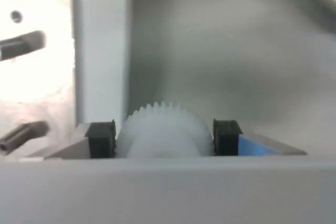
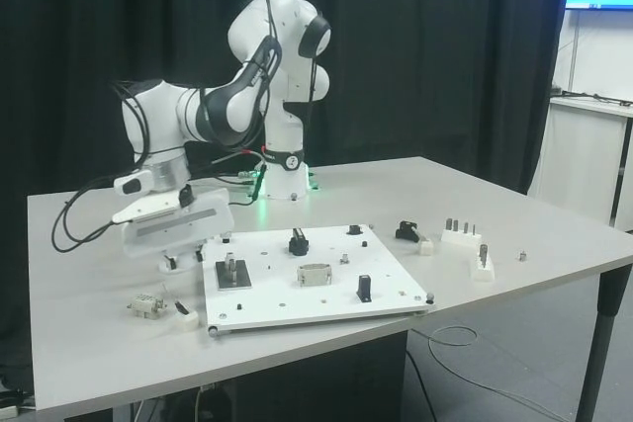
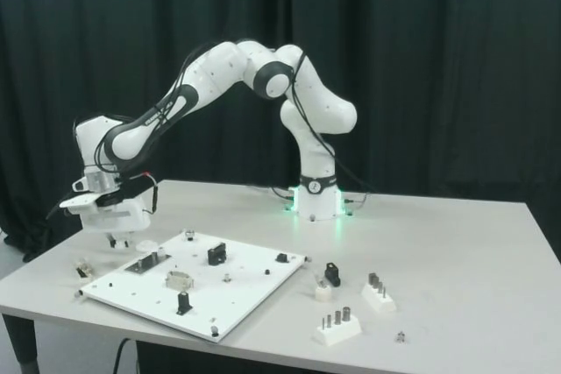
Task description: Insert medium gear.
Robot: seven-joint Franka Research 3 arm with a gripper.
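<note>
In the wrist view a white toothed gear (image 1: 164, 132) sits between my two black fingertips (image 1: 101, 139), and my gripper (image 1: 164, 139) is shut on it. Beside it lies a grey metal plate (image 1: 37, 82) with two dark pegs (image 1: 22, 45) standing on the white board (image 1: 102, 51). In the first room view my gripper (image 2: 171, 261) hangs low over the table just off the board's left edge, close to the peg plate (image 2: 229, 274). The second room view shows my gripper (image 3: 112, 239) likewise beside the plate (image 3: 147, 261). The gear itself is hard to make out in both room views.
The white board (image 2: 326, 298) carries several small black and grey fixtures. A small connector part (image 2: 146, 306) lies on the table left of the board. White holders with pegs (image 2: 462, 233) and a black part (image 2: 406, 231) stand to the board's right. Cables trail behind the arm.
</note>
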